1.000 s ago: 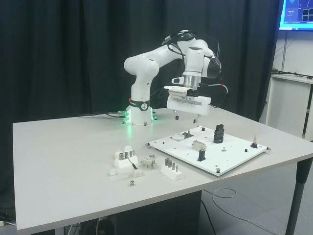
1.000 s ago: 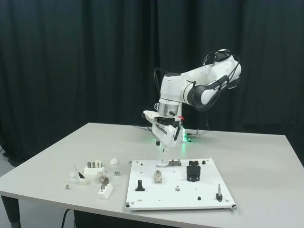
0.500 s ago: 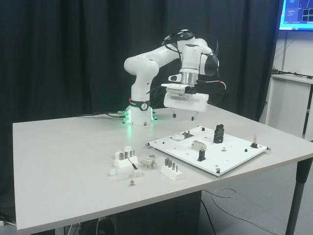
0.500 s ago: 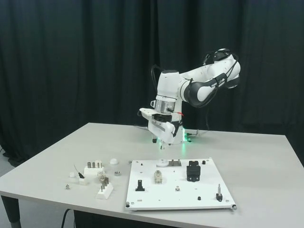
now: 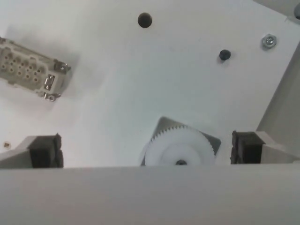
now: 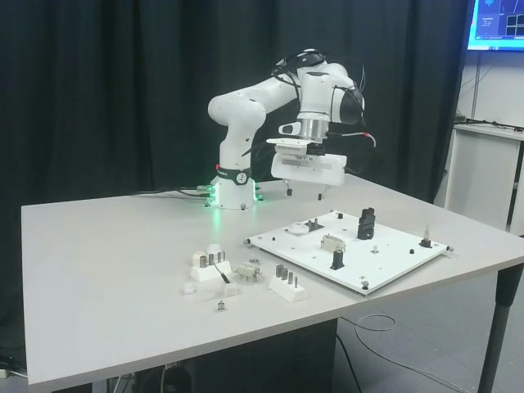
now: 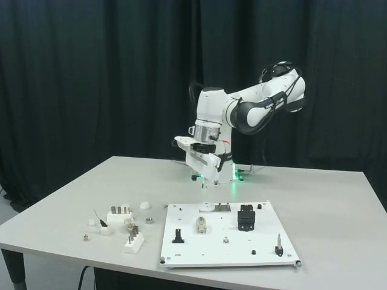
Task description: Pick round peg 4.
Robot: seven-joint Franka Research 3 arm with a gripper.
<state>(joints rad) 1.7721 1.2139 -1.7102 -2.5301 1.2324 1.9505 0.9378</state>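
Several small grey pegs stand upright in a white holder point(image 6: 287, 282) point(image 7: 133, 241) near the table's front, left of the white board. I cannot tell which one is round peg 4. A second white block point(image 6: 204, 262) point(image 7: 120, 213) with grey pegs sits further left. My gripper point(image 6: 303, 195) point(image 7: 198, 181) point(image 5: 145, 149) hangs open and holds nothing, high above the board's far edge and far from the pegs. In the wrist view its black pads point(image 5: 45, 151) stand wide apart over a white gear point(image 5: 180, 150).
The white board point(image 6: 352, 252) point(image 7: 233, 252) carries a grey connector point(image 5: 30, 70) point(image 6: 331, 243), black blocks point(image 6: 366, 223) point(image 7: 245, 217) and small upright parts. Loose small parts lie by the peg holders point(image 6: 246, 270). The arm's base point(image 6: 232, 192) glows green behind.
The gripper has risen and drawn back from the board toward the arm's base, leftward in both room views. Its fingers remain open. Nothing on the table moved.
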